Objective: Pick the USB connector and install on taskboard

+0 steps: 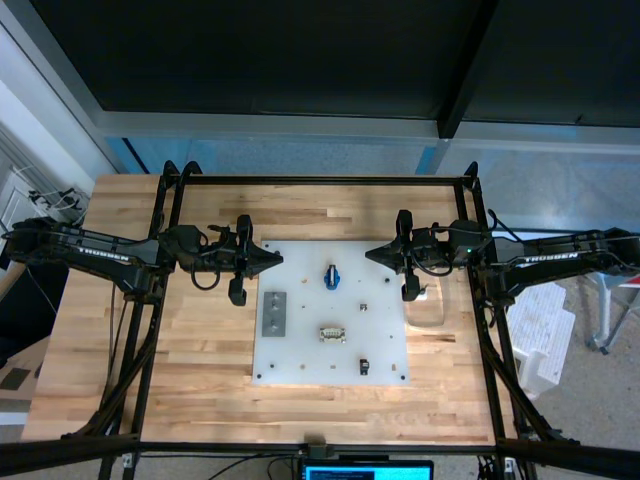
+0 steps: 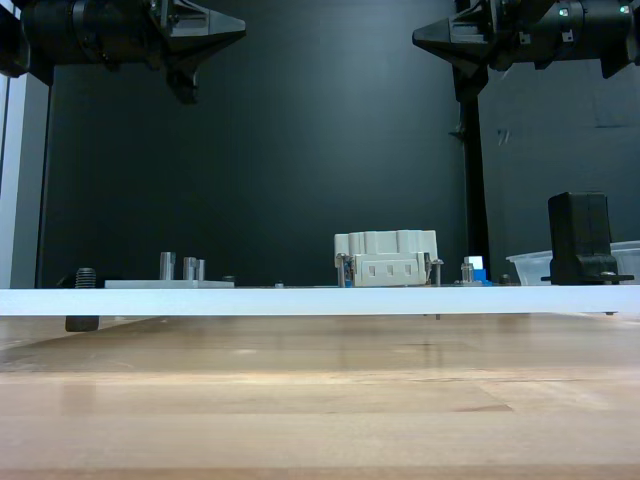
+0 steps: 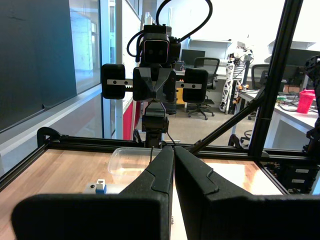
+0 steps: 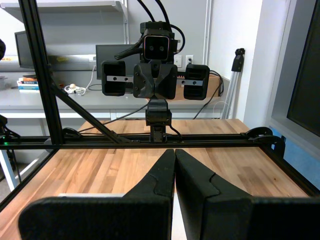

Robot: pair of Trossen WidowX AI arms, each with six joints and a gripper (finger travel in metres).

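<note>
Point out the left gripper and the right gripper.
left gripper [image 1: 278, 257]: high view, shut fingertips, raised by the left edge of the board [image 1: 300, 365]
right gripper [image 1: 369, 256]: high view, shut fingertips, raised by its right edge

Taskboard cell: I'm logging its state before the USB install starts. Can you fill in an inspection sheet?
Surface: wooden table, taskboard lying flat at its centre.
Job's things: grey block, blue part, multi-pin socket and small black part on the board; USB connector not made out.
Clutter: clear plastic tray beside the board's right edge.
Tools: left tool and right tool shut, empty, raised over the board's far edge.
Cables: black loop at the left arm's wrist.
Surroundings: black frame around the table, screen at the near edge.
</note>
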